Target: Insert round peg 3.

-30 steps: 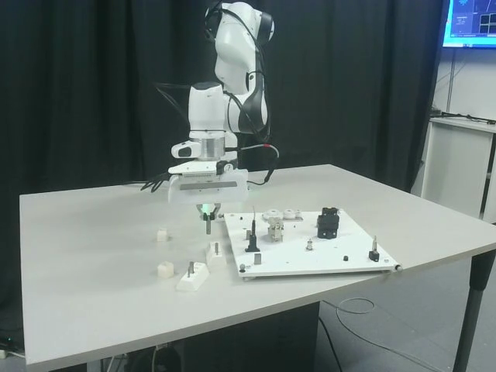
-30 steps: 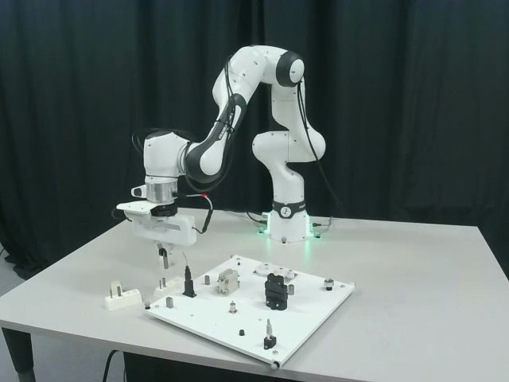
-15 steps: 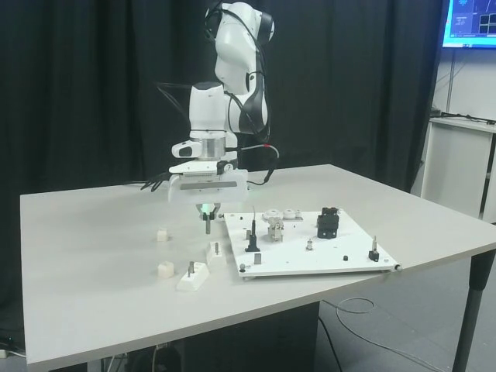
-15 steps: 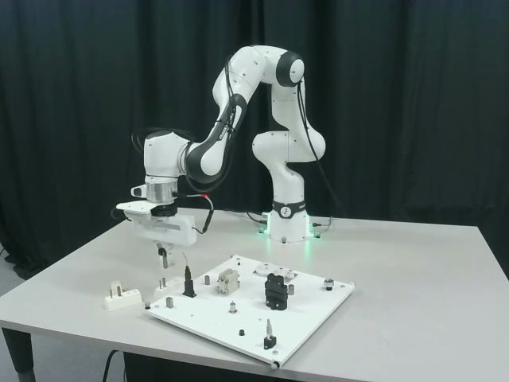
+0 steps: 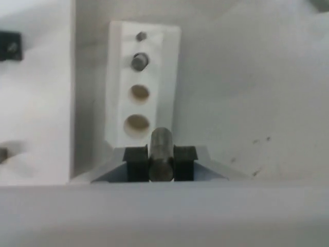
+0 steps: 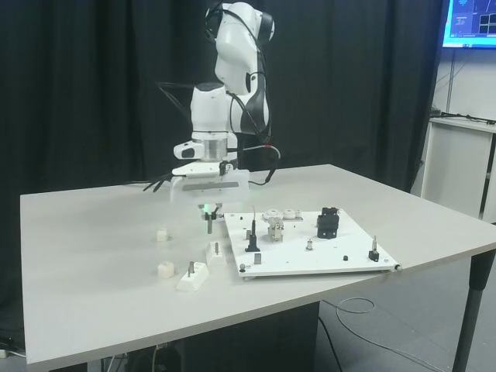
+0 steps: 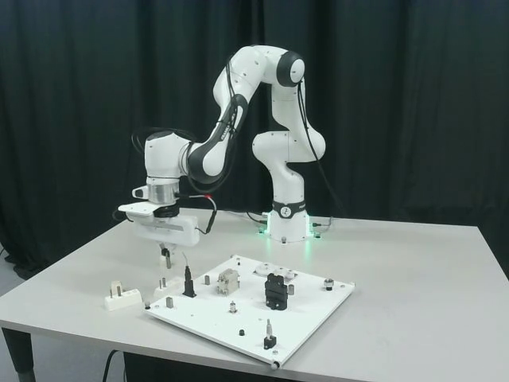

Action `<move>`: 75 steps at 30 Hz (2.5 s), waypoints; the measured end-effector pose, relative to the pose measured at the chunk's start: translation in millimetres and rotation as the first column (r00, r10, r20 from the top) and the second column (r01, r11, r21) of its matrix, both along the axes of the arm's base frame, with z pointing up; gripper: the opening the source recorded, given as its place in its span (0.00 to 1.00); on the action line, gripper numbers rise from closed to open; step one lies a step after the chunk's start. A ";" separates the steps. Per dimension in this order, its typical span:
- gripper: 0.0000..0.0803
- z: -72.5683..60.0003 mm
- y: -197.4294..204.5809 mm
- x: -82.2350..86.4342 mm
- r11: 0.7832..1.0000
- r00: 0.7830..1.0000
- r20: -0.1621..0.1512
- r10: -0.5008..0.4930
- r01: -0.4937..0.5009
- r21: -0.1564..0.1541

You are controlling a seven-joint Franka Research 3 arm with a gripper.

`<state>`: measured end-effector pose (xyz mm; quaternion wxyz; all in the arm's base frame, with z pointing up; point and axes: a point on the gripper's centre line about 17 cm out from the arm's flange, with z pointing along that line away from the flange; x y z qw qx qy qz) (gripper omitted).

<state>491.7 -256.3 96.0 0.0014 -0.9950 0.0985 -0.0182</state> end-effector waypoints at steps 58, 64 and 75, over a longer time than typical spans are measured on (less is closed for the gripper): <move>0.13 -21.5 128.3 -66.2 0.998 0.994 -0.109 -0.013 0.019 0.056; 0.13 -23.7 131.9 -66.8 0.998 0.994 -0.107 -0.029 0.035 0.054; 0.13 -27.1 141.6 -66.5 0.997 0.993 -0.105 -0.048 0.053 0.051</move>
